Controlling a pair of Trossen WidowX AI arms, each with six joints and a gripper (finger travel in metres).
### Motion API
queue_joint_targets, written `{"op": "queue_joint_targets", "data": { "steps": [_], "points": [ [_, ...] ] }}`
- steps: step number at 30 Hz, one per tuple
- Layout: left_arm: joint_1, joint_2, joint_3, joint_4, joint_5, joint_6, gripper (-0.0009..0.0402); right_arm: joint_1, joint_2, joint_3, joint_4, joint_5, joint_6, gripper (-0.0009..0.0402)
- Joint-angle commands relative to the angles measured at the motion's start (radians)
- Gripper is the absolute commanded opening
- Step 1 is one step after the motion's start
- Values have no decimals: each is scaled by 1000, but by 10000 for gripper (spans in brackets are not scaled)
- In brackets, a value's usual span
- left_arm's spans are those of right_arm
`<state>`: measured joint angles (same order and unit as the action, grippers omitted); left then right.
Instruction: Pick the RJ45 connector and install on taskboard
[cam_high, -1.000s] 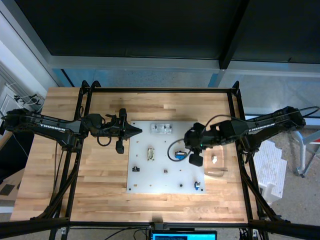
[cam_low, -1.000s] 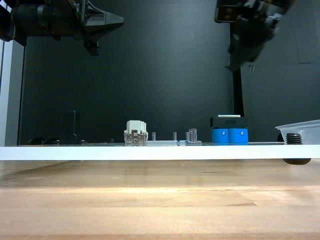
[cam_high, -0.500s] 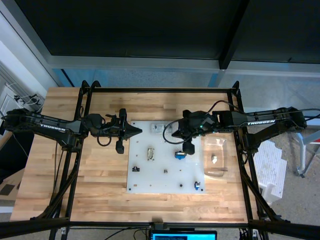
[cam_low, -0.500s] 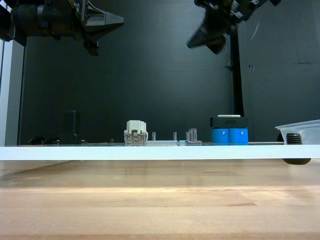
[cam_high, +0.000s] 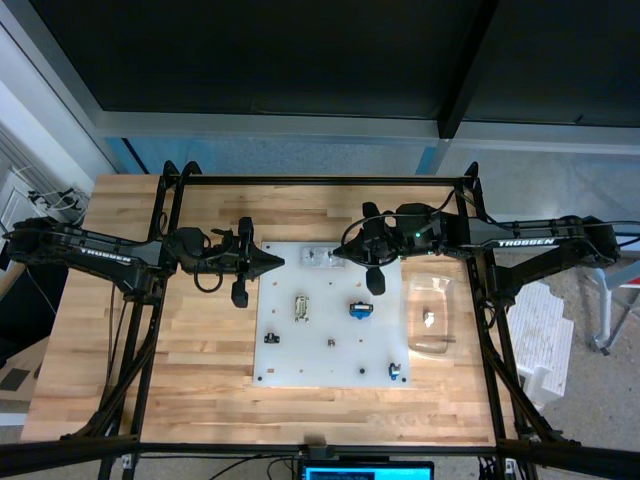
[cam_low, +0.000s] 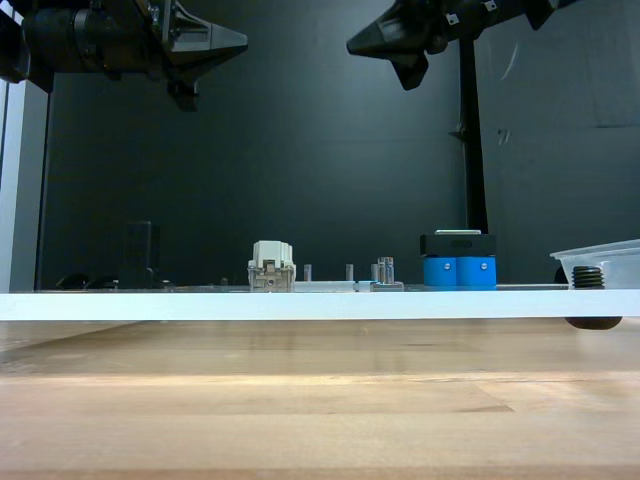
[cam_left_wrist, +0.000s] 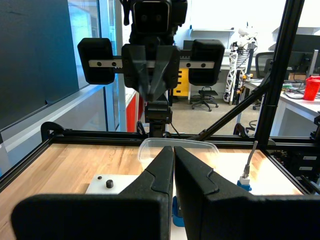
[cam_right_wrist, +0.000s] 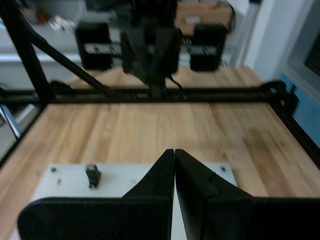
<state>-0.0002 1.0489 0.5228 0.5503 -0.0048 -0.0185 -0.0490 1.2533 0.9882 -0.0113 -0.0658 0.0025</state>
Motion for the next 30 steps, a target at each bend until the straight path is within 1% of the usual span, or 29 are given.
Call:
{"op": "queue_joint_targets", "data": {
  "steps": [1,7,13,15,17,20,24,30],
  "points": [
    [0,0,0,0,0,0,0,1,-3,-37,79,-18,16,0],
    [0,0,0,0,0,0,0,2,-24,-124,247,-14,45,0],
    [0,0,0,0,0,0,0,5,-51,-203,365,-13,50,0],
    [0,0,0,0,0,0,0,6,-61,-228,397,-4,56,0],
    [0,0,0,0,0,0,0,6,-69,-248,420,-3,67,0],
    [0,0,0,0,0,0,0,8,-76,-274,454,23,72,0],
    [0,0,0,0,0,0,0,8,-82,-305,494,11,69,0],
    [0,0,0,0,0,0,0,8,-87,-332,519,13,69,0]
  ]
}}
